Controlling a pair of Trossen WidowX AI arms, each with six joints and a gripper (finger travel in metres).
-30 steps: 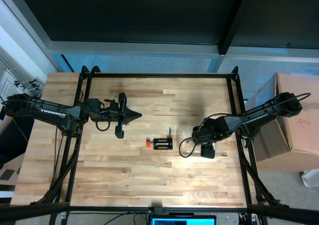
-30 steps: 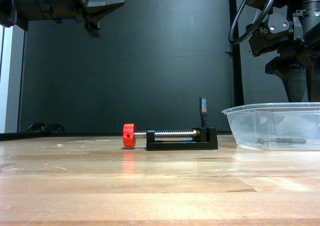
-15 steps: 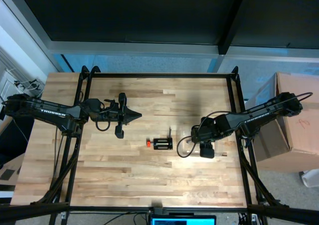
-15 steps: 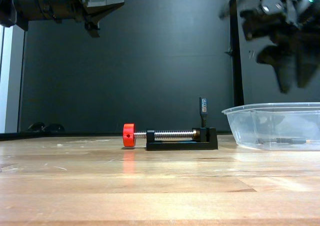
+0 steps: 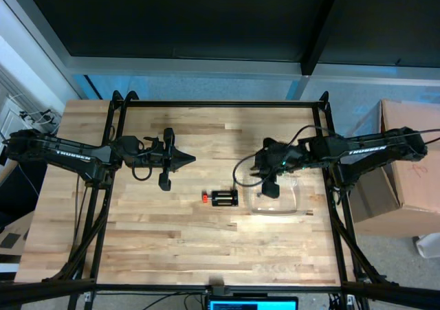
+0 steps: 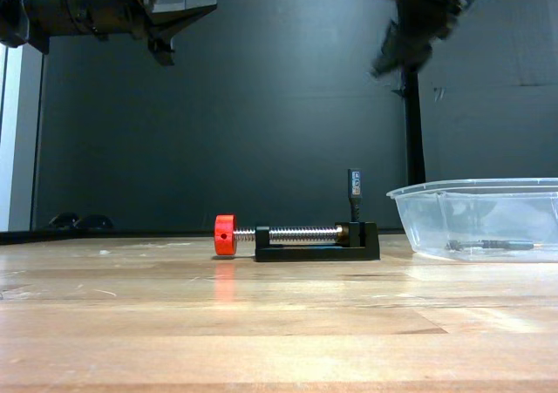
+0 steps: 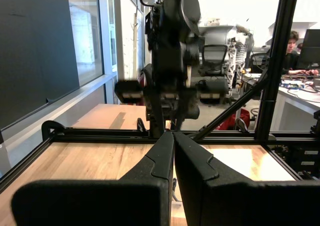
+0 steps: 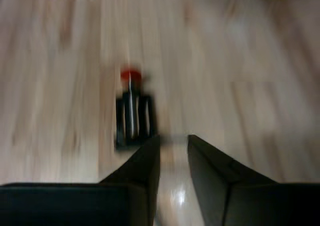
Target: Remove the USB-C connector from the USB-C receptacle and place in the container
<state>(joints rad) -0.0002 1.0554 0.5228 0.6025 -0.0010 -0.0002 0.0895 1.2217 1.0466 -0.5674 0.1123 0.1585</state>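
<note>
- The USB-C connector point(image 6: 490, 245) is lying free on the floor of the clear container point(image 6: 418, 223), clear of its seat.
- The container is sitting on the bench point(image 5: 172, 241), just right of the black vise point(image 6: 318, 252).
- The USB-C receptacle point(image 6: 354, 186) is standing upright in the vise, at the end away from the red knob point(image 6: 225, 234).
- The right claw point(image 5: 269, 188) is hanging high above the container's left end, pointing down. Its fingers are standing slightly apart with nothing between them.
- The left claw point(image 5: 190, 159) is hovering high over the bench's left half, well apart from the vise. It is pointing toward the right arm, fingers pressing together and holding nothing.
</note>
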